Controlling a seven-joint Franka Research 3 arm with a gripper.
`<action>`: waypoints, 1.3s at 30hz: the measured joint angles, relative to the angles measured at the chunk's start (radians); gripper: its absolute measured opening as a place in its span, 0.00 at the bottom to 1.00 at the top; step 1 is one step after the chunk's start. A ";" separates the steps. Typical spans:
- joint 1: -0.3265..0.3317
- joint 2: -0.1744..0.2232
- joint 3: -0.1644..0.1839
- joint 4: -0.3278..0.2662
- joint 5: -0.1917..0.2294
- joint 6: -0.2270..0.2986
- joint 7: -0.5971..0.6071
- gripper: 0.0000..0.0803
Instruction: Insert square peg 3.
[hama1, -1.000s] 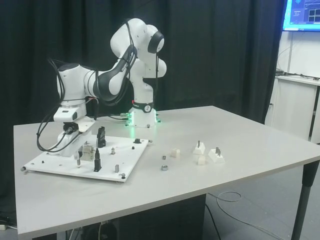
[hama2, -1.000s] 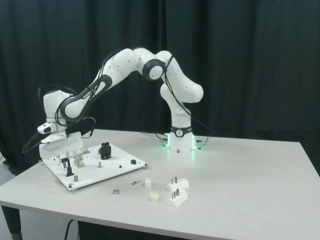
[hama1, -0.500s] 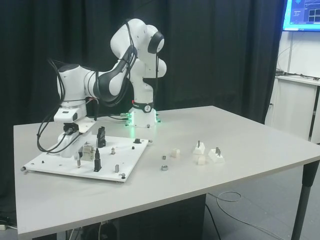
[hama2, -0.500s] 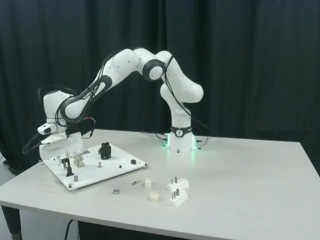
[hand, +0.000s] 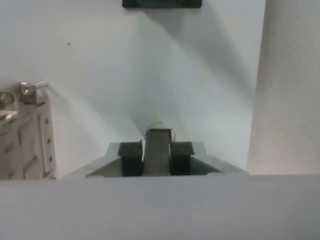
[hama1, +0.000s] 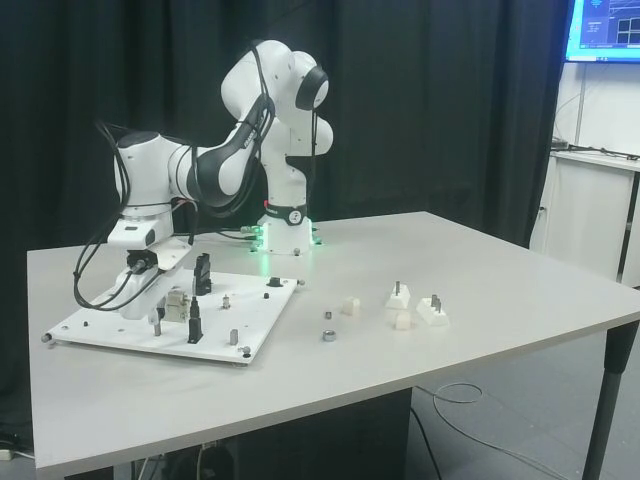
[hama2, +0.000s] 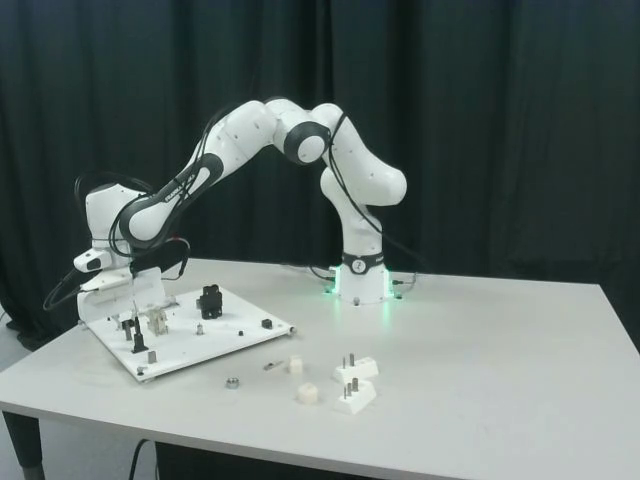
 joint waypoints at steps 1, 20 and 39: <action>0.000 0.001 0.000 0.001 0.000 0.000 0.000 0.14; -0.002 0.014 0.000 0.009 0.008 0.003 0.000 0.14; -0.004 0.014 -0.011 0.037 0.020 -0.041 0.051 0.79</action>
